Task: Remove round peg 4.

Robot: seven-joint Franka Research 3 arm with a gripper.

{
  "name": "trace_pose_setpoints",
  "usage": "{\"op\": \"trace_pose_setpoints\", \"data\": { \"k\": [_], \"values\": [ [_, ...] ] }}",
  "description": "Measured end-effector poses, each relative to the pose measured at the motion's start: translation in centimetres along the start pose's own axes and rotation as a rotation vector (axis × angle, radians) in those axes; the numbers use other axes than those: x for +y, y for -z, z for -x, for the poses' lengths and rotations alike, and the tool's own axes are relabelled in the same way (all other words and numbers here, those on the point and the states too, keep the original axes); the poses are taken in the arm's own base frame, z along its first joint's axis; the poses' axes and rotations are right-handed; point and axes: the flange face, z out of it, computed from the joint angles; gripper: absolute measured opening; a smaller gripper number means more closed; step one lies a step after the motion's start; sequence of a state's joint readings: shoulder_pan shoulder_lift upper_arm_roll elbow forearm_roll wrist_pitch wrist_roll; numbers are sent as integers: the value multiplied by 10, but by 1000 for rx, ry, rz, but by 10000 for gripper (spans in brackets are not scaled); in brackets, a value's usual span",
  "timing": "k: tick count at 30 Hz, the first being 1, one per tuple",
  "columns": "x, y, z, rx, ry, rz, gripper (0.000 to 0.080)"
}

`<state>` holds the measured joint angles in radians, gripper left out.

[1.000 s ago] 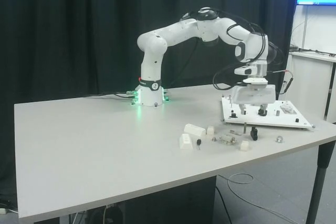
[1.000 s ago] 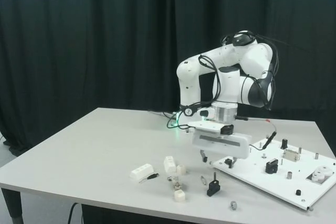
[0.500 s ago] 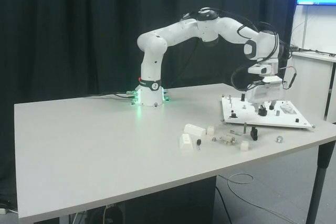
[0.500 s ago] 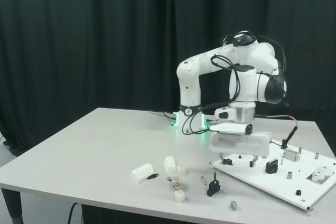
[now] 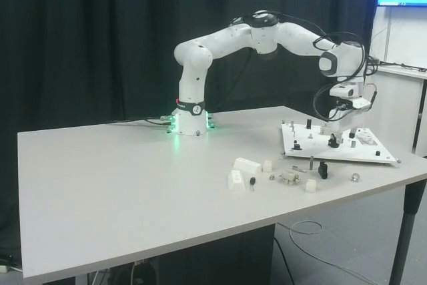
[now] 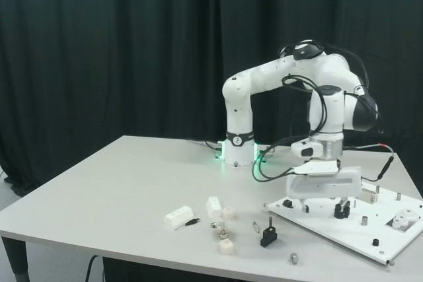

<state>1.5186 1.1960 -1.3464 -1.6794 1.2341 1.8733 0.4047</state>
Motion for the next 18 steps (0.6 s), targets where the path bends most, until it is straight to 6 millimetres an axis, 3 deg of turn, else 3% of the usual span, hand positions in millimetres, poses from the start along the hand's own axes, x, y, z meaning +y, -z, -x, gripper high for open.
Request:
{"op": "trace_pose_setpoints", "data": {
  "k": [18],
  "values": [
    [-36, -10, 46, -50, 101, 9, 800]
  ]
}}
